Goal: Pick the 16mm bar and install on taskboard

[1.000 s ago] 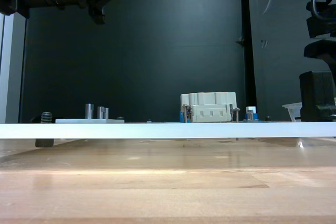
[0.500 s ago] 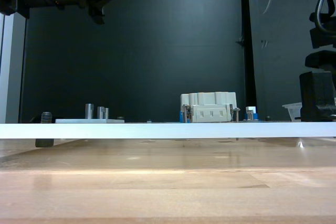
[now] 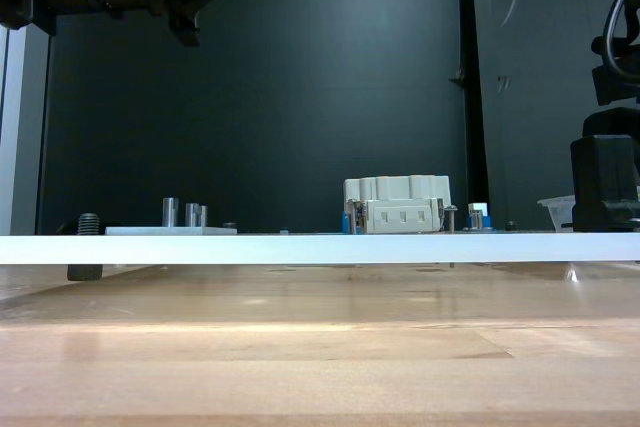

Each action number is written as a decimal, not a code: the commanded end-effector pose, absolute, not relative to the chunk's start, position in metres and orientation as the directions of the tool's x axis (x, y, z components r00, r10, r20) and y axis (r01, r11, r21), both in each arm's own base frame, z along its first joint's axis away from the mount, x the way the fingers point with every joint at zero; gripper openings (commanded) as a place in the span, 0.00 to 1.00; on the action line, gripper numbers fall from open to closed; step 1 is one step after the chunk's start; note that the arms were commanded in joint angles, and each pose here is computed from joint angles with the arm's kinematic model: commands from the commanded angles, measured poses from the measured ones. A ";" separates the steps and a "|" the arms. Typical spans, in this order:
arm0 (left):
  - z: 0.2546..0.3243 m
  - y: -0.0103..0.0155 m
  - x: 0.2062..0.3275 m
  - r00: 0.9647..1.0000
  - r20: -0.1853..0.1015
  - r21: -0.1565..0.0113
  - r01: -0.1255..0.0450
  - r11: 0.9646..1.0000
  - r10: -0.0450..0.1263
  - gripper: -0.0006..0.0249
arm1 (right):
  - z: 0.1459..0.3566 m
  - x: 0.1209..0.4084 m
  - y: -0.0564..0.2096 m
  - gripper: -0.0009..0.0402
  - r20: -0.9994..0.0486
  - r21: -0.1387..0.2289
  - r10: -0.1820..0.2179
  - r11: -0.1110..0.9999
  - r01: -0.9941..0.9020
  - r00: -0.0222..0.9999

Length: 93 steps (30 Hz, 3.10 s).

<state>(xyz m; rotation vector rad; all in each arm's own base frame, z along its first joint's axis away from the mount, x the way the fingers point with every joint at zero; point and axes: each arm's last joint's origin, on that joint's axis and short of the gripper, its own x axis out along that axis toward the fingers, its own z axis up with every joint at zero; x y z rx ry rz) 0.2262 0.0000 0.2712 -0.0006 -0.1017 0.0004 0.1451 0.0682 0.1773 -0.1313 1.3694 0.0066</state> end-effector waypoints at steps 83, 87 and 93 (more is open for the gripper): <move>0.2712 0.0000 0.226 0.995 0.101 0.000 0.000 1.000 0.000 0.02 | 0.258 0.204 0.132 0.02 -0.981 -0.102 -0.062 0.971 -0.215 0.185; 0.2712 0.0000 0.226 0.995 0.101 0.000 0.000 1.000 0.000 0.02 | 0.255 0.207 0.141 0.02 -0.980 -0.094 -0.053 0.973 -0.212 0.191; 0.2712 0.0000 0.226 0.995 0.101 0.000 0.000 1.000 0.000 0.02 | 0.258 0.209 0.146 0.02 -0.978 -0.083 -0.043 0.978 -0.192 0.204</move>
